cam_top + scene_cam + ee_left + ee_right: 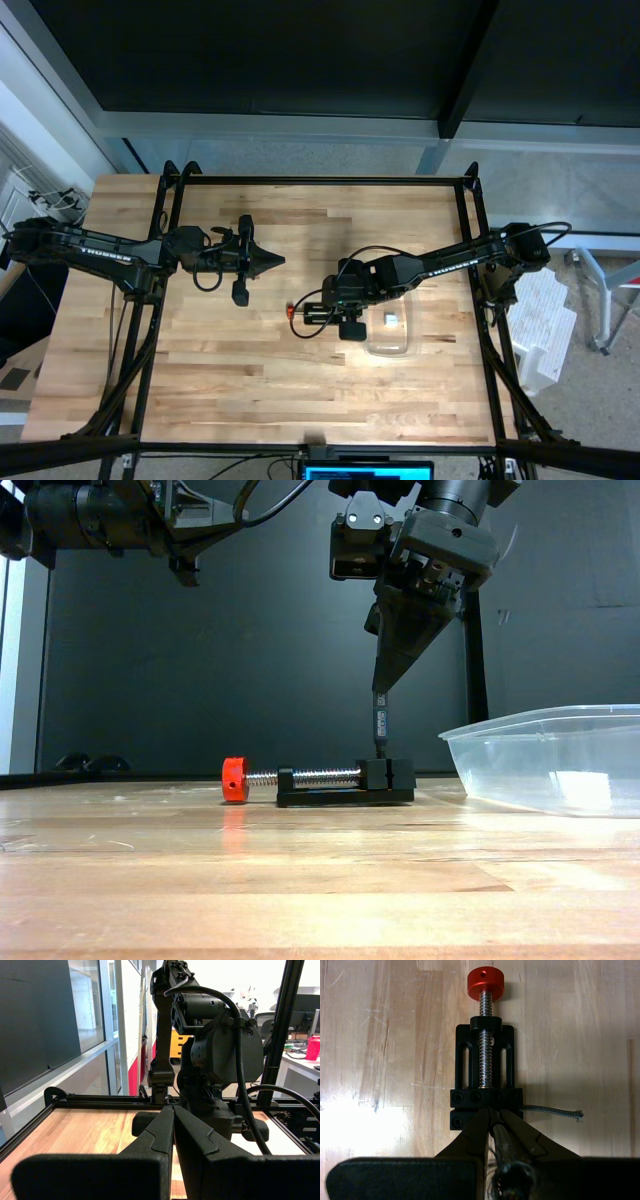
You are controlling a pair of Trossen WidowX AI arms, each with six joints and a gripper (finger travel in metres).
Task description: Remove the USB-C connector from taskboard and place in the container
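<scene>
Dark, thin USB-C connector [380, 725]: upright at the low view's centre, long axis vertical, lower tip at the taskboard [345, 782] clamp; seated or just free, cannot tell. Right gripper [381, 688]: pinching its upper end. Handling: draw straight up along that axis, no twist, then cross to the container [520, 770], lower right. Left gripper [268, 262]: fingers pressed together, left of centre in the high view, well apart.

A robotics lab: black frame [320, 181] around a wooden worktable [250, 400], office desks [300, 1062] beside glass partitions [87, 1005]
</scene>
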